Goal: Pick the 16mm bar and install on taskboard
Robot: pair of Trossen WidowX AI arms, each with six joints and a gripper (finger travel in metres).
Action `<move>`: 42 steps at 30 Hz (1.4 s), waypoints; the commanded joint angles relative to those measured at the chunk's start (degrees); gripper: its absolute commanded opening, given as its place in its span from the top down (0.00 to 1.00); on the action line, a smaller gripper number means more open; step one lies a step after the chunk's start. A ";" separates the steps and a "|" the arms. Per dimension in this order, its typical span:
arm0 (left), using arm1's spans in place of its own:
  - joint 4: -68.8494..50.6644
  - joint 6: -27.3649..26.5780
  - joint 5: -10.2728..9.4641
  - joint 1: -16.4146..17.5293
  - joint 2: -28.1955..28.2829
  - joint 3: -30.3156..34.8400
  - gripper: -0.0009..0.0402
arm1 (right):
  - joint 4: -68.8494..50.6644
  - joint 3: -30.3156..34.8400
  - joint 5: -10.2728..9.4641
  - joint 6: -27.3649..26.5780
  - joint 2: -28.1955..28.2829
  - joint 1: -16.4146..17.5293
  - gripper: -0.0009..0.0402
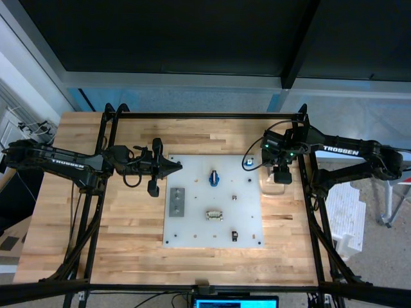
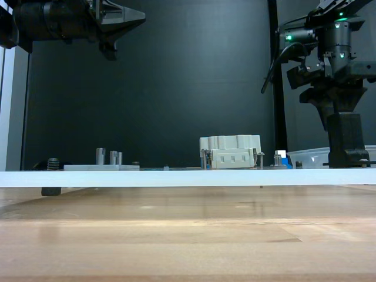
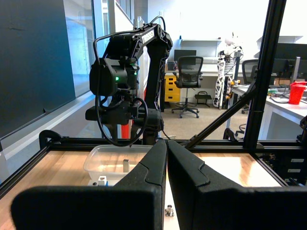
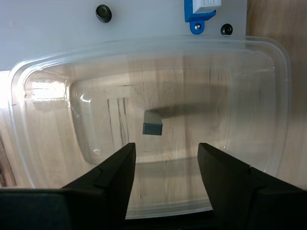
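The 16mm bar (image 4: 152,123), a short grey metal stub, stands inside a clear plastic container (image 4: 268,96) just right of the taskboard (image 1: 192,237). My right gripper (image 4: 165,153) hangs open directly above the container, its two black fingers (image 4: 108,182) apart and nothing between them. The bar is also seen in the left wrist view (image 3: 125,165), under the right arm. The right gripper (image 1: 281,176) sits at the board's right edge. My left gripper (image 1: 176,163) hovers shut over the board's far left corner, holding nothing.
The white board carries a grey two-hole block (image 1: 176,200), a blue piece (image 1: 214,178), a pale connector (image 1: 214,215) and a small black component (image 1: 235,235). A black frame (image 1: 205,116) borders the wooden table. The container's rim (image 2: 308,157) stands low beside the board.
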 commanded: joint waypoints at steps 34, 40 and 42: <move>0.00 0.02 0.00 0.00 0.00 0.00 0.98 | 11.21 -9.27 -2.38 3.17 4.48 0.15 0.44; 0.00 0.02 0.00 0.02 0.00 0.00 0.98 | 11.50 -9.27 -1.92 3.56 6.10 0.13 0.44; 0.00 0.02 0.00 0.02 0.00 0.00 0.98 | 11.56 -9.27 -1.92 3.56 6.14 0.11 0.45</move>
